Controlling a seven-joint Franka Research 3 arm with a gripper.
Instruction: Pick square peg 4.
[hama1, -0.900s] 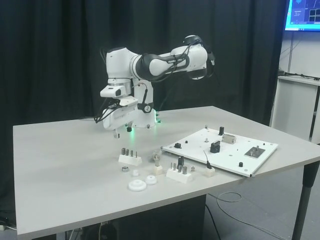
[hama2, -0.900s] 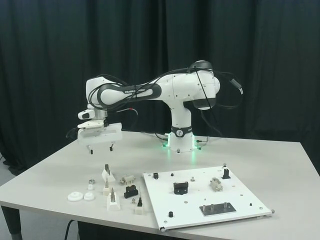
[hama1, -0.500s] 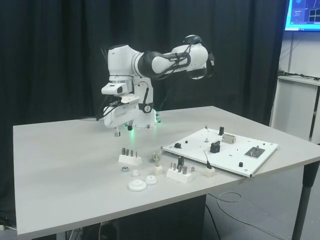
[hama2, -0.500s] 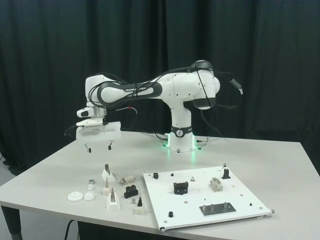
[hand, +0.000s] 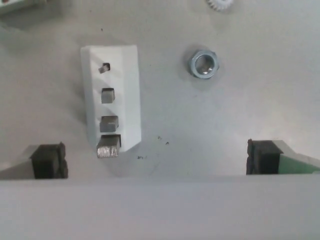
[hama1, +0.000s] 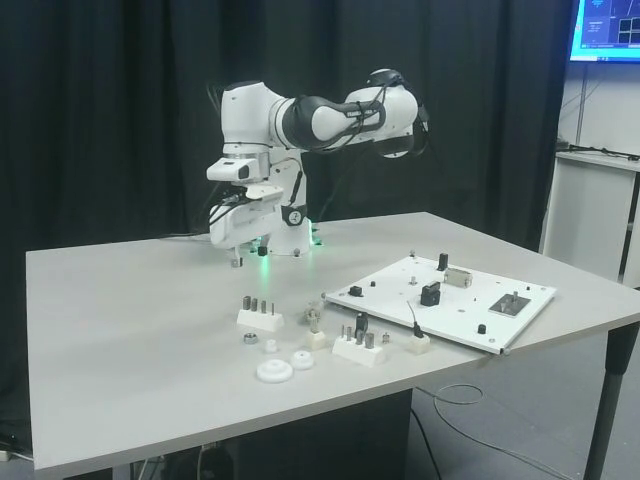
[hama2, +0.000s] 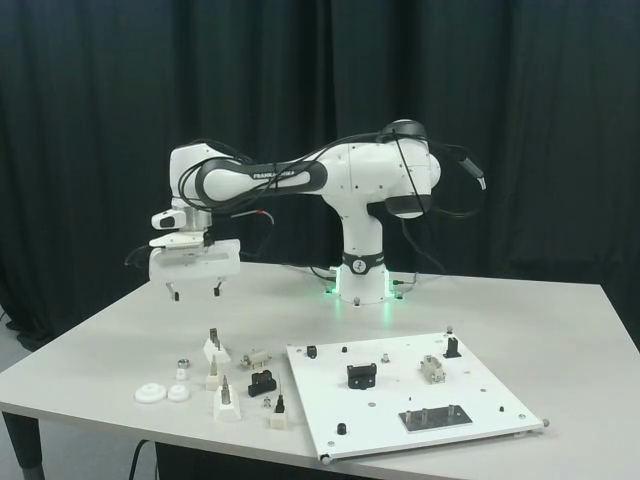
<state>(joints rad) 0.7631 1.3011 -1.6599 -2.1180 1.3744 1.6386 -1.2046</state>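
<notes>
1. Gripper (hand: 155, 159): fingers spread wide, nothing between them. Both black fingertips (hand: 49, 161) show in the wrist view. The room views put the gripper (hama2: 195, 291) well above the counter (hama1: 130, 330), hanging clear of every part.

2. White peg holder (hand: 111, 95): directly below, nearer one fingertip than the other, not centred in the gap. Its long axis runs across the line joining the fingertips.

3. Pegs counted in the holder: four square pegs in a single row, growing in size along it. The largest, taken as square peg 4 (hand: 109, 146), sits at the end of the holder nearest the fingertip line.

4. Judgement: the coming move calls for a sideways shift to centre square peg 4 between the fingers, then a straight descent. The neighbouring peg (hand: 110, 123) sits just beside it along the row, not across it.

5. Other items: one metal nut (hand: 203, 64) on the counter, well apart from the holder; two white gears (hama1: 273, 372) near the counter's front; one white assembly board (hama1: 452, 300).
</notes>
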